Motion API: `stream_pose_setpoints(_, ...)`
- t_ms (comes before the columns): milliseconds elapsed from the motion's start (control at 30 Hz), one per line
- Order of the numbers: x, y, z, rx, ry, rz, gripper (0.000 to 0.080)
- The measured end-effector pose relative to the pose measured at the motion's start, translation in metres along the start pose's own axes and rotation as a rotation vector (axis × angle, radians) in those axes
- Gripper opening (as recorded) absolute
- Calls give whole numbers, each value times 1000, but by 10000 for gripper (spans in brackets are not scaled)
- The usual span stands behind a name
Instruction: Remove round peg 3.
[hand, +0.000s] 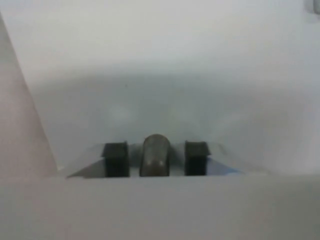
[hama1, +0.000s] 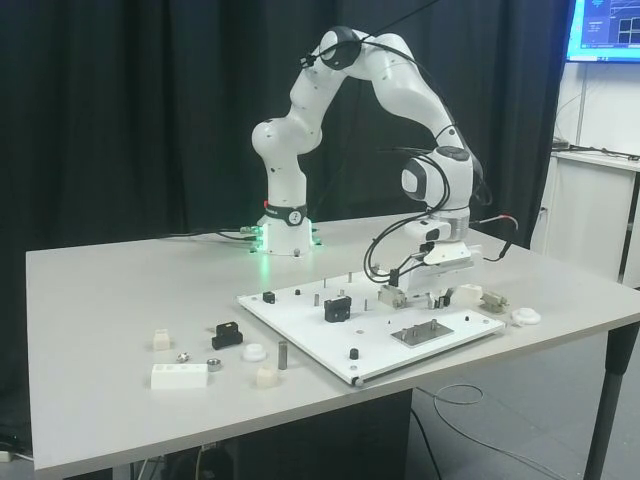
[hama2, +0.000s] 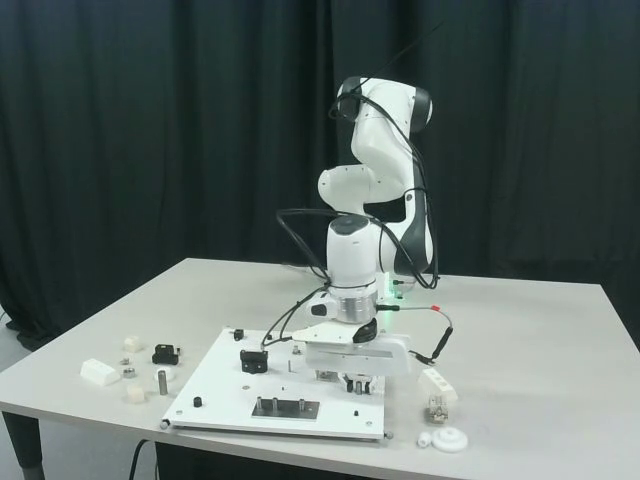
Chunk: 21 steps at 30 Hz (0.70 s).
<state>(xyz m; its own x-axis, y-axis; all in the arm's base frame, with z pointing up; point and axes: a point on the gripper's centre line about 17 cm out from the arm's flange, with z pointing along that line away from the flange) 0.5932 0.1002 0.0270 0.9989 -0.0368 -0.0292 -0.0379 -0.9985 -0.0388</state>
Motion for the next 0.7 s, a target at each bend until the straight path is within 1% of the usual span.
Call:
stream_pose_setpoints(167,-1,0,2,-3,-1,-1,380)
stream_pose_setpoints(200,-1,0,2,-3,-1,-1,216)
stream_pose_setpoints(233,-1,0,2,-3,-1,-2,113)
stream_pose_setpoints(700,0,0,1,-11,1,-14,114)
